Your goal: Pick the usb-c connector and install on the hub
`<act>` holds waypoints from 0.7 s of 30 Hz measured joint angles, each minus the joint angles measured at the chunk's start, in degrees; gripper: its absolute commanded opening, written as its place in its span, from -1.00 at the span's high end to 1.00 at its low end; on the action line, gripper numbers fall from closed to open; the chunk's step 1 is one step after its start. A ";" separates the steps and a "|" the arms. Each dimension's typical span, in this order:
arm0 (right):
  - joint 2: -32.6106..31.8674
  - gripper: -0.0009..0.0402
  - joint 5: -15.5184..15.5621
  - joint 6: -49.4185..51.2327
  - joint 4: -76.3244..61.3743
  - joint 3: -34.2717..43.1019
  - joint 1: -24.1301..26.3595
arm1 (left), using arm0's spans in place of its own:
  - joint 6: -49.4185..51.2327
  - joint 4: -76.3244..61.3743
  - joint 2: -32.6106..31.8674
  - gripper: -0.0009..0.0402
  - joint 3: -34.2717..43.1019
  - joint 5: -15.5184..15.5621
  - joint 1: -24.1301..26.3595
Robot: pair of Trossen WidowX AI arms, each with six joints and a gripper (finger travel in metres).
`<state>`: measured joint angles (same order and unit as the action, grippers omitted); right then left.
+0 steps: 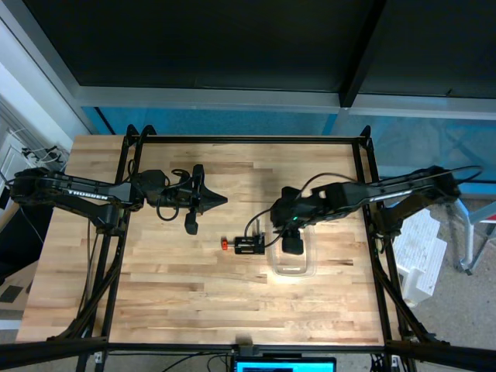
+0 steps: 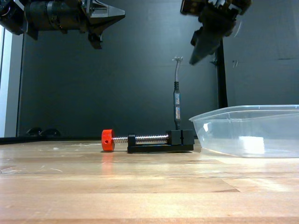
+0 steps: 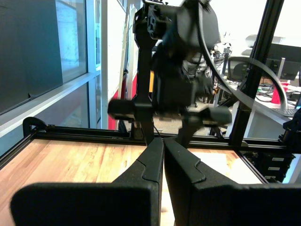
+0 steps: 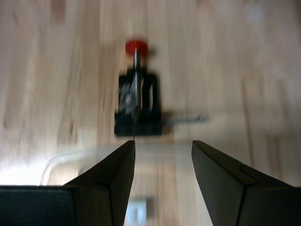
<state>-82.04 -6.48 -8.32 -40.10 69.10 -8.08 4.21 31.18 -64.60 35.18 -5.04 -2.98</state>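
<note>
A black clamp (image 1: 246,246) with a red knob (image 2: 107,140) sits mid-table and grips a small metallic part (image 4: 127,96). A thin cable (image 2: 176,100) rises from the clamp. My right gripper (image 4: 162,146) is open and empty. It hovers above the near rim of a clear plastic tub (image 2: 252,130), just right of the clamp. A small pale object (image 4: 139,209) lies in the tub between the fingers; I cannot tell whether it is the usb-c connector. My left gripper (image 1: 222,199) hangs high at the left, shut on nothing.
The tub (image 1: 293,267) stands right of the clamp, partly under my right gripper (image 1: 292,246). Black frame posts (image 1: 364,167) line the table's left and right sides. My left gripper (image 3: 163,141) points across the table at the right arm.
</note>
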 measured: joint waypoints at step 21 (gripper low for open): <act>25.90 0.91 1.27 3.34 41.57 -25.94 5.38 | 0.00 -0.02 0.00 0.96 0.00 0.00 0.00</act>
<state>-56.14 -5.21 -4.97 1.48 43.16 -2.70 4.21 31.16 -64.60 35.18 -5.04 -2.98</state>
